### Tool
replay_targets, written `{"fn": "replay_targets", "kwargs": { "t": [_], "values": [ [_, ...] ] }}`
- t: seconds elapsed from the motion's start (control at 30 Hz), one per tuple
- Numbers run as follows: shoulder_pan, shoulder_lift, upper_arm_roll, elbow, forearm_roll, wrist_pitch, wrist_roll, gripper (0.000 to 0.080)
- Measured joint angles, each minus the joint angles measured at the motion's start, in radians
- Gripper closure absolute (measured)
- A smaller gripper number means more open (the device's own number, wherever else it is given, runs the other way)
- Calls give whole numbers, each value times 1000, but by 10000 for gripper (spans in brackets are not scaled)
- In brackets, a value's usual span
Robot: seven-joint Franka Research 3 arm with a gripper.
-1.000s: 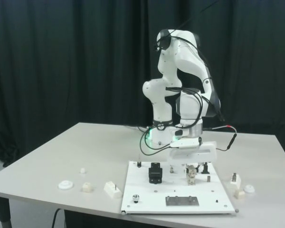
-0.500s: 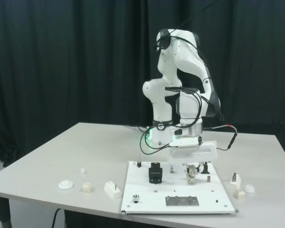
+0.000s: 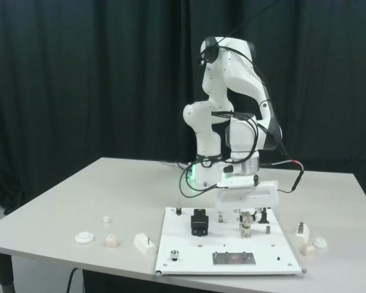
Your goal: Insert waterproof.
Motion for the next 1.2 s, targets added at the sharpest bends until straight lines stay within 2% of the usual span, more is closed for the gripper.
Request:
{"fn": "replay_targets", "kwargs": {
  "t": [0.6,1.2],
  "values": [
    [0,-3,11,-16,0,49,9,481],
    [-1,-4,8,-21,0,53,26,481]
  ]
}}
